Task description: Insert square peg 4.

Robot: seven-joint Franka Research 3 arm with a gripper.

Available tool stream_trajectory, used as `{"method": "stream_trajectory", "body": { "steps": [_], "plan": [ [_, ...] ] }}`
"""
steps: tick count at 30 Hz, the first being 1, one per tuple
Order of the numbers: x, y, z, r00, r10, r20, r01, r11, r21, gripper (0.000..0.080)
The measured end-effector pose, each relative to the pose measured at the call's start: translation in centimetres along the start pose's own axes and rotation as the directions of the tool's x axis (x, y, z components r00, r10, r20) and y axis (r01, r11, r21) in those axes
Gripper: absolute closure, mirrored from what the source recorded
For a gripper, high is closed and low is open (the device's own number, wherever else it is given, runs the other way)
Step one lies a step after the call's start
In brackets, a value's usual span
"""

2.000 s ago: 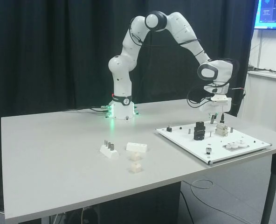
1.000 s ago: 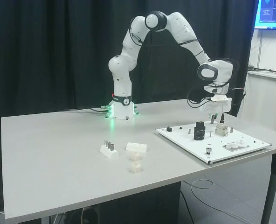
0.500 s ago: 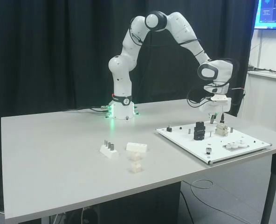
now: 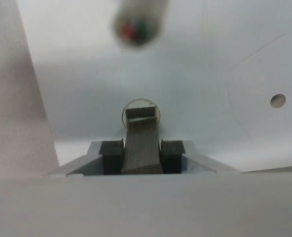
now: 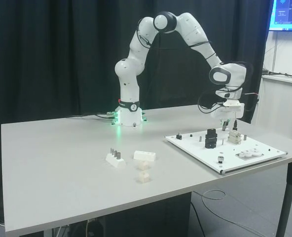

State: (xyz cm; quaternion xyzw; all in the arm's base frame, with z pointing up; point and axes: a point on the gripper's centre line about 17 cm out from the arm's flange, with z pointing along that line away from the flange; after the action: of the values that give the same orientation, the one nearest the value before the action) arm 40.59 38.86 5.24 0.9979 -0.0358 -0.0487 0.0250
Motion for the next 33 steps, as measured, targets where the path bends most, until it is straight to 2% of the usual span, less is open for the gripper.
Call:
{"method": "stream_trajectory", "body": {
  "steps": [12, 26, 33],
  "plan": [
    [-0.61, -0.43, 0.06, 1.0, -0.009, -0.013, 0.009, 1.0, -0.004, 0.0645],
    [-0.37, -0.45, 0.03, 0.998, -0.004, -0.066, 0.005, 1.0, 0.005, 0.0645],
    [-0.16, -0.38, 0.02, 0.997, -0.004, -0.079, 0.005, 1.0, 0.008, 0.0645]
  ]
}}
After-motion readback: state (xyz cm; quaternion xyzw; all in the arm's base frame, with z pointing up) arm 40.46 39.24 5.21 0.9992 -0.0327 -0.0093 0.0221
